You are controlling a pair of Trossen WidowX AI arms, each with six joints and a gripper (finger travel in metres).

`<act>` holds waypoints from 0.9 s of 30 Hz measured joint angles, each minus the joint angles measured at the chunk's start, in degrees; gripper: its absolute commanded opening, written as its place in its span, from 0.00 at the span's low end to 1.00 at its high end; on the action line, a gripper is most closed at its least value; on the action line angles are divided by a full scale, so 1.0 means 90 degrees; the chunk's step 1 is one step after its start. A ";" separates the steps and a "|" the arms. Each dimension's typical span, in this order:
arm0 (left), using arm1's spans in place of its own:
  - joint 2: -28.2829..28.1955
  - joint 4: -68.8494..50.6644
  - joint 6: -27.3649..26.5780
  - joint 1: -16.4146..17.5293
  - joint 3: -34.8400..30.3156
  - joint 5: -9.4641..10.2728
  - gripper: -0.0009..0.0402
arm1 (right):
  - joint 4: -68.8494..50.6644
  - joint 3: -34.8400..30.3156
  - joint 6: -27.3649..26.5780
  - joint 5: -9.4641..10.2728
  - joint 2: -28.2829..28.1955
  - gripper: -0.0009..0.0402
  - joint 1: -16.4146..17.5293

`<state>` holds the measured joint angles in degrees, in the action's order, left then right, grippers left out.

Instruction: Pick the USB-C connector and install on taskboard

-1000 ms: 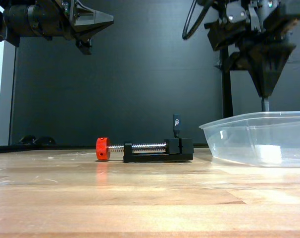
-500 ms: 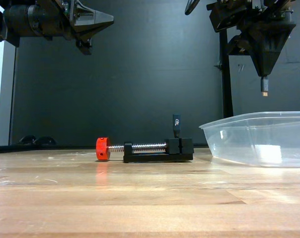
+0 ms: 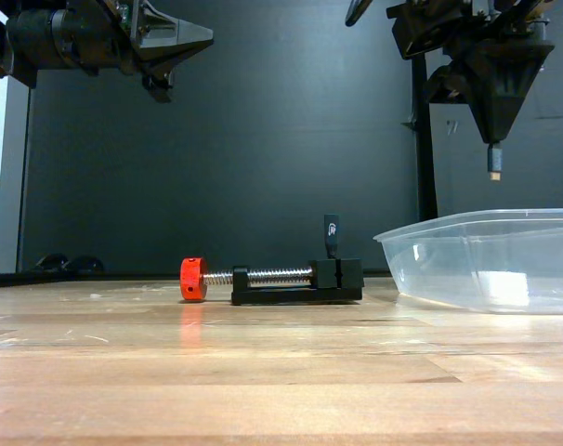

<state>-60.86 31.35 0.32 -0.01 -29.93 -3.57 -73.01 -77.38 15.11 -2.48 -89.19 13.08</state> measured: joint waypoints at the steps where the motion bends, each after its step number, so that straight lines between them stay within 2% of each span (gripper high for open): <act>1: 0.0002 0.0000 -0.0002 0.0000 0.0000 -0.0002 0.02 | 0.0002 -0.0039 0.0000 0.0000 -0.0056 0.02 -0.0002; 6: 0.0002 0.0000 -0.0002 0.0000 -0.0002 0.0000 0.02 | -0.0029 -0.0386 0.0044 -0.0027 -0.0386 0.02 -0.0114; 10: 0.0002 0.0000 0.0000 0.0000 -0.0002 -0.0002 0.02 | -0.0034 -0.0695 0.0078 -0.0277 -0.0680 0.02 -0.0226; 20: 0.0002 0.0000 0.0000 0.0000 -0.0002 0.0000 0.02 | -0.0364 -0.1778 0.0092 -0.0270 -0.1518 0.02 -0.0403; 27: 0.0000 0.0000 0.0000 0.0000 -0.0002 0.0000 0.02 | -0.0646 -0.2543 0.0087 -0.0121 -0.2144 0.02 -0.0520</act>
<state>-60.86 31.35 0.32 -0.01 -29.95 -3.57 -78.83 -100.27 15.90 -3.57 -108.49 8.40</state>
